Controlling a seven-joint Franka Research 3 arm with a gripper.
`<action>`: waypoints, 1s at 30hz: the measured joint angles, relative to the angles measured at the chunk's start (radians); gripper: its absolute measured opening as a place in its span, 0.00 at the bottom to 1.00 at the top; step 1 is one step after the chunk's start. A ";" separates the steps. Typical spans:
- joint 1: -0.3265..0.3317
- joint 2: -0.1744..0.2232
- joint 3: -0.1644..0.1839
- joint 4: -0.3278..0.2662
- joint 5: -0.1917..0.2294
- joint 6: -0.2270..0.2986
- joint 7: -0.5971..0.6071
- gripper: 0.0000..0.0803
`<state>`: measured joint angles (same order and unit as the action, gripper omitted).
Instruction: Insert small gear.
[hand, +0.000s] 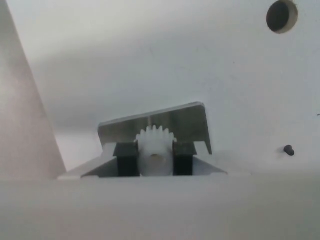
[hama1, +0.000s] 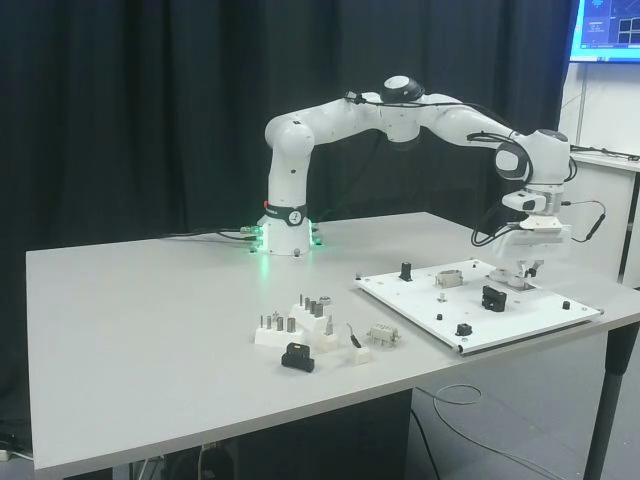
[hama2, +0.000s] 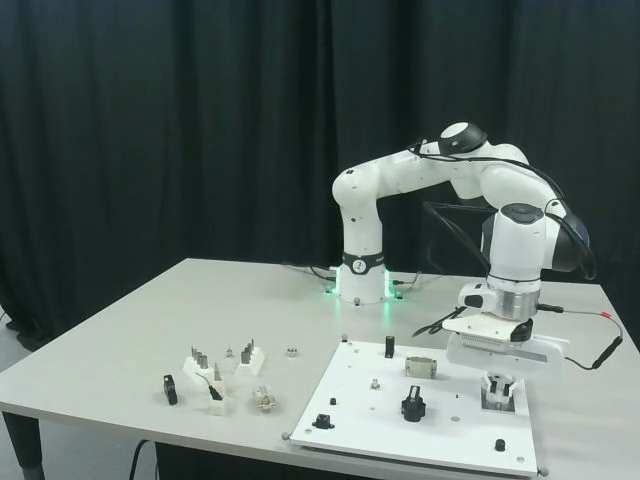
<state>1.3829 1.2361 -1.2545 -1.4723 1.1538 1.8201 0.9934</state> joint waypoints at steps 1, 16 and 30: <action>0.000 0.000 0.000 0.000 0.000 0.000 0.000 0.17; 0.000 0.000 0.000 0.000 -0.002 0.002 0.043 0.17; -0.001 0.000 0.001 0.001 -0.001 0.002 0.032 0.17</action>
